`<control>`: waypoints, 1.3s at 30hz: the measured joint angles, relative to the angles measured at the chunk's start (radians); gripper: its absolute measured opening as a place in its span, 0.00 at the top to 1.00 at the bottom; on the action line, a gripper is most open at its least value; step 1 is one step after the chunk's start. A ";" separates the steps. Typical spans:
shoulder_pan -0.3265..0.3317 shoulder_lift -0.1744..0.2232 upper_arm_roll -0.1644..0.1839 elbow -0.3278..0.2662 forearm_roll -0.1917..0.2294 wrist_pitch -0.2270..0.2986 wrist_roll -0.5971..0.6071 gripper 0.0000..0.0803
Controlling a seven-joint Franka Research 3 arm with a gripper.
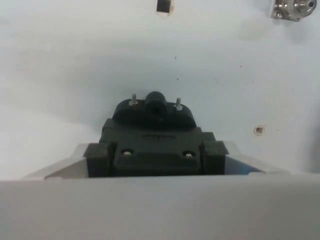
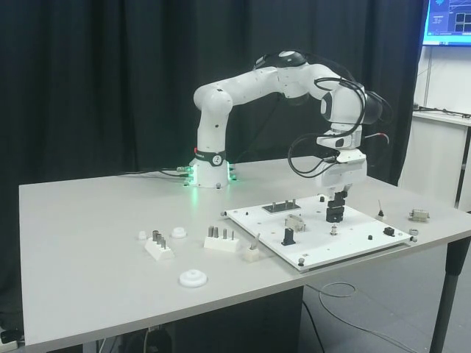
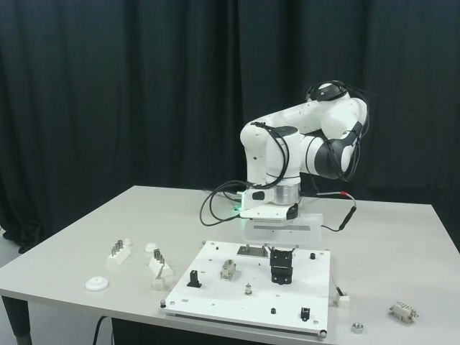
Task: Insert D-SUB.
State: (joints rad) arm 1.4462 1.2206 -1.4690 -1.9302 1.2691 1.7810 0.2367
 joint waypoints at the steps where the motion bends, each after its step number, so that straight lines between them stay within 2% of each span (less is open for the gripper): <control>1: 0.000 0.000 0.000 0.000 0.000 0.000 0.000 0.52; 22: 0.008 0.001 0.001 0.001 -0.001 0.003 0.000 0.52; 39: 0.009 0.002 0.001 0.001 -0.022 0.016 0.000 0.52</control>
State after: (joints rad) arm 1.4552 1.2226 -1.4676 -1.9293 1.2474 1.7968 0.2366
